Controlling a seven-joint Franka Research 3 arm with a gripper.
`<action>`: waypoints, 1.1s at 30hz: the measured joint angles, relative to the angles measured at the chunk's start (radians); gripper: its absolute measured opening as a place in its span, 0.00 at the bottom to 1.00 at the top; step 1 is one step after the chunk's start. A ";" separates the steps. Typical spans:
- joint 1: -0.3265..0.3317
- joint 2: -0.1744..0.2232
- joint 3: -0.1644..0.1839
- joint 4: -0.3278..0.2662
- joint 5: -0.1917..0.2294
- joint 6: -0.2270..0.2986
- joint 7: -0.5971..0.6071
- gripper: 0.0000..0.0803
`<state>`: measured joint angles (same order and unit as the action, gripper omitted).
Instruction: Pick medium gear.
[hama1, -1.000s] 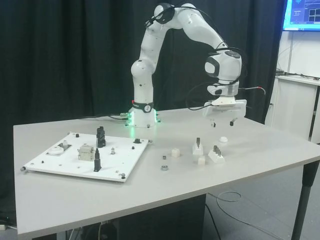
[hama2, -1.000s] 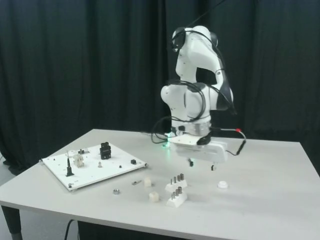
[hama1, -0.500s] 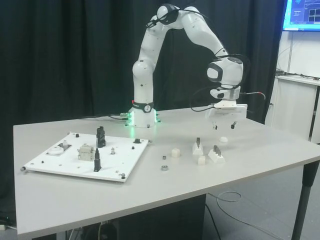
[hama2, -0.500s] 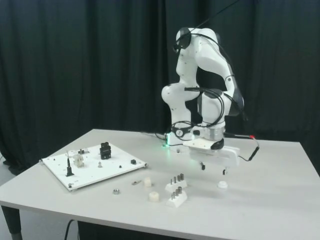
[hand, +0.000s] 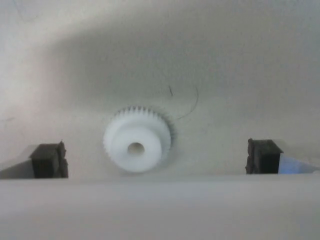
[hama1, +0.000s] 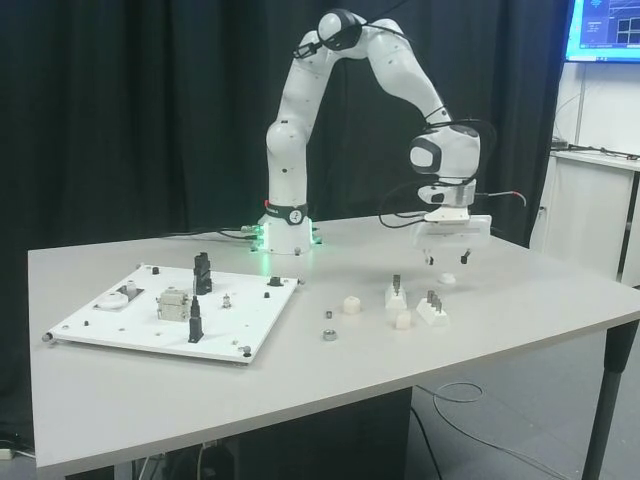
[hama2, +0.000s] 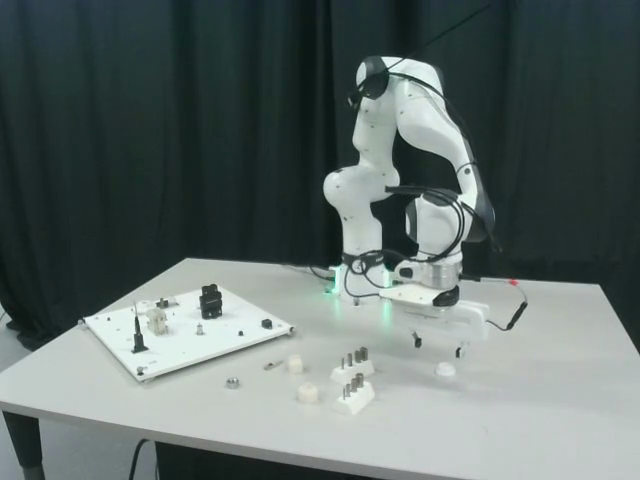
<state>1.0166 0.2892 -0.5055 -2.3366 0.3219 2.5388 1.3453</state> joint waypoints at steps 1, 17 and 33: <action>0.000 0.002 0.004 -0.004 0.000 0.011 0.004 1.00; 0.000 0.053 0.053 -0.022 0.000 0.107 0.058 1.00; -0.003 0.085 0.067 -0.022 0.001 0.141 0.082 1.00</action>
<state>1.0135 0.3746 -0.4384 -2.3585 0.3234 2.6798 1.4270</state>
